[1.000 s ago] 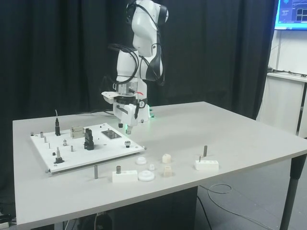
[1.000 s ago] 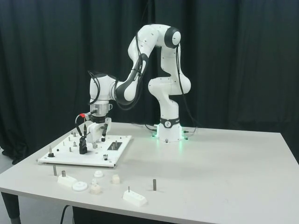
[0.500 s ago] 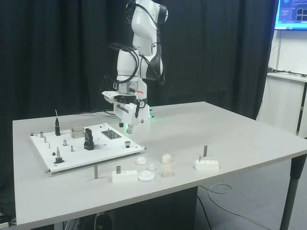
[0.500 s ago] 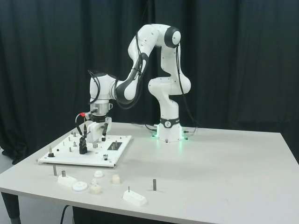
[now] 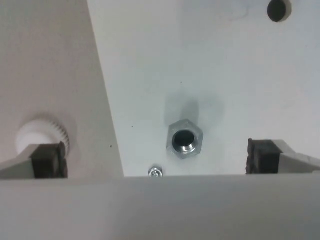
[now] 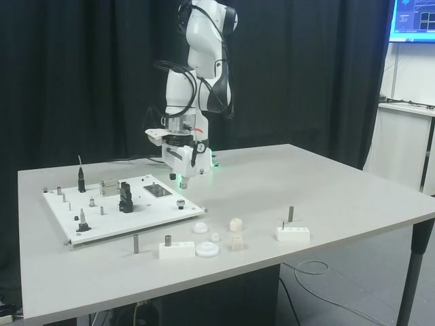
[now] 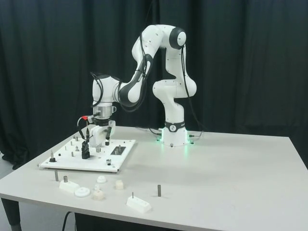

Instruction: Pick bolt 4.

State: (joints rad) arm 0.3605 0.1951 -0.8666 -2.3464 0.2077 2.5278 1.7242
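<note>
Wrist view: the end effector (image 5: 155, 159) hangs above the white board (image 5: 225, 75) with its two fingers spread wide and nothing between them. Bolt 4 (image 5: 184, 139), seen end-on as a hexagonal grey head with a dark socket, stands on the board between the black finger pads (image 5: 261, 156), nearer to one pad than to the other and touching neither. A small screw (image 5: 155, 173) sits at the board's edge just beside the bolt, and a white gear (image 5: 42, 136) lies on the grey bench (image 5: 45, 65) past that edge, partly behind the other finger.

First room view: the end effector (image 6: 178, 178) is held well above the board (image 6: 146, 210), over its near corner where the bolt (image 6: 181, 204) stands close to the edge. The gear (image 6: 200, 228) and other loose white parts lie on the bench (image 6: 326, 197) in front of the board. Second room view: the white arm (image 7: 144, 67) reaches from its base down to the board (image 7: 67, 162), with the end effector (image 7: 97, 140) clear of it.

Progress, as judged from these views: the approach and rough alignment over the bolt appear done. Remaining steps are the descent around the head, a slight centring, the closing of the fingers on the bolt and the lift out of the board. No grasp has been made yet.
</note>
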